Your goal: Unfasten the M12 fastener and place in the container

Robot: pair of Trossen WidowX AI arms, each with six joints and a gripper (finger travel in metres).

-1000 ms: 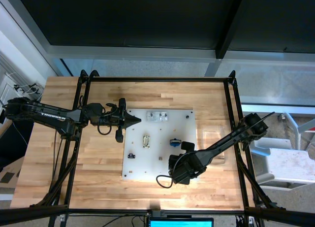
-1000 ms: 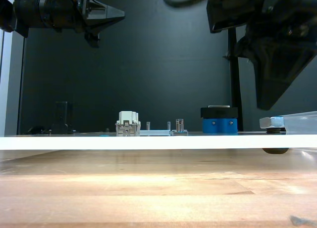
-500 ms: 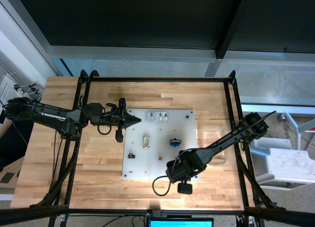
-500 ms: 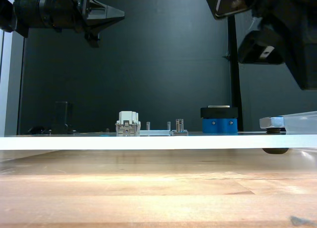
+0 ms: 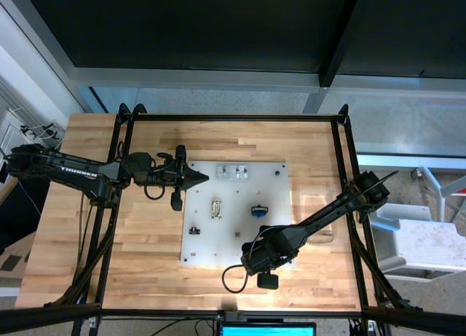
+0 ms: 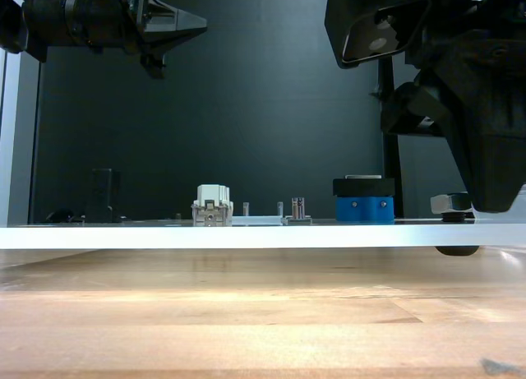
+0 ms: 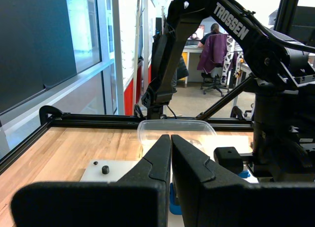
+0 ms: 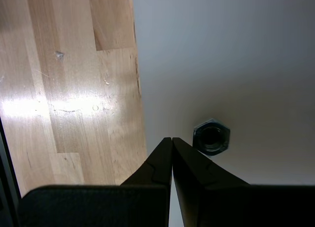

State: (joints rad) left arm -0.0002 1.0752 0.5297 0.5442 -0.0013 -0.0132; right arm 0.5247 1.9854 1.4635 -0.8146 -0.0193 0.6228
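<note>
High view: the white board lies mid-table, with bare wood open on every side of it. The left gripper hovers at the board's left edge and points toward the table's right edge. The right gripper hangs over the board's near right corner and hides the nut from this view. The container lies on the wood just beside the board's right edge.

Low view: the left gripper sits high above the board, with plenty of free air beneath it. The right gripper hangs with its tip almost at the board. The M12 nut sits just beside that tip, on its stud.

Left wrist view: the left gripper has its jaws pressed together on nothing. The container lies beyond them.

Right wrist view: the right gripper has its jaws pressed together and grips nothing. The nut stands just beside the tips, outside them. It lies flat, its bore pointing straight up from the board, near the edge where the table's wood begins.
</note>
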